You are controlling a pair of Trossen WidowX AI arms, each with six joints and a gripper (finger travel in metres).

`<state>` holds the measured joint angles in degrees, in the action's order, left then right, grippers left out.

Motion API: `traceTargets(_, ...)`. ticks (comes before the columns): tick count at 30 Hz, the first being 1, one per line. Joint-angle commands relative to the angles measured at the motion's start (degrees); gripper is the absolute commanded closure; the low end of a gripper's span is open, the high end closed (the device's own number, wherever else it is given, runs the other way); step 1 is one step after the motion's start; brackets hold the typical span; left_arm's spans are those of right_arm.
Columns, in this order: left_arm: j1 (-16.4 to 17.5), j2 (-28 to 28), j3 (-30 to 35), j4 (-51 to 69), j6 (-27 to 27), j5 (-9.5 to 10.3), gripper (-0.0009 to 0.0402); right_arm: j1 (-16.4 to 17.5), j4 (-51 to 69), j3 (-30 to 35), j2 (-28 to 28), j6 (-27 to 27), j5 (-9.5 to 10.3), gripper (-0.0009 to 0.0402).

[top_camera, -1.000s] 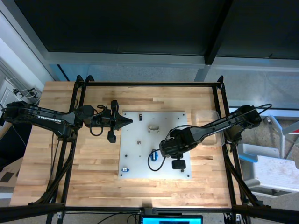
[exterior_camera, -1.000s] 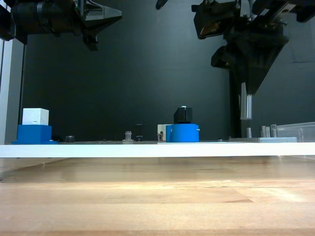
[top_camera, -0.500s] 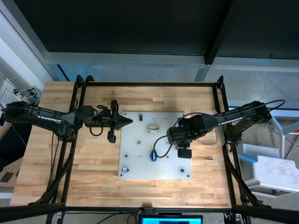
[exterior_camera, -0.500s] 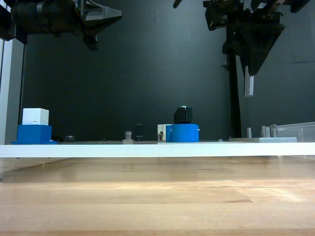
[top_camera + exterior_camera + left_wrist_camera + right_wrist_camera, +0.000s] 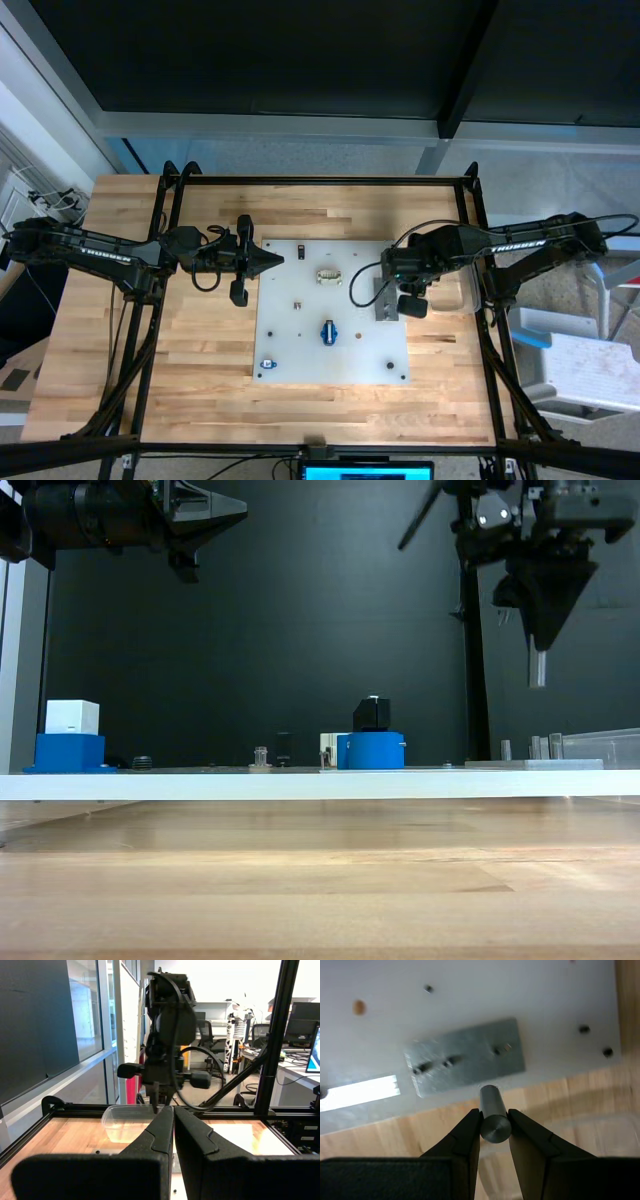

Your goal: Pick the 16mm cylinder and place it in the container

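Swinging rightward, the right gripper point(image 5: 494, 1116) is carrying the clamped 16mm cylinder point(image 5: 538, 668) nearly to the container point(image 5: 125, 1122); the left gripper point(image 5: 173, 1108) is idling closed at the board's point(image 5: 300, 345) left edge.

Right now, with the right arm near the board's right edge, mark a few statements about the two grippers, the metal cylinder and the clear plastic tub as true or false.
1. The right gripper is shut on the grey metal cylinder. True.
2. The cylinder lies inside the clear rectangular plastic tub. False: it hangs in the air, held by the gripper, near the flat grey metal block.
3. The left gripper is open. False: it is shut, parked in the air by the left edge of the white board.
4. The tub stands on the wooden table, off the board's right edge. True.
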<state>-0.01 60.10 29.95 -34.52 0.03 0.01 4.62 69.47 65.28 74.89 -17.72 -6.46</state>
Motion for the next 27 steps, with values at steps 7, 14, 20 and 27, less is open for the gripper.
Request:
traceTargets(7, 0.00, 0.00, 0.00, 0.00, -0.02, 0.00, 0.0393, -3.50, 1.27, -5.86, -5.60, -1.42, 0.07, 0.0359)
traceTargets(14, 0.00, 0.00, 0.00, -0.02, -0.02, 0.00, 0.0393, -6.01, 2.51, -8.98, -8.37, -3.76, 0.24, 0.0359)
traceTargets(20, 0.02, 0.00, 0.00, 0.00, -0.02, 0.00, 0.0393, -7.54, 3.96, -10.84, -9.31, -5.11, 0.50, 0.0359)
traceTargets(27, 0.02, 0.00, 0.00, -0.02, -0.02, 0.00, 0.0393, -8.44, 4.02, -14.16, -10.75, -7.48, 2.21, 0.0359)
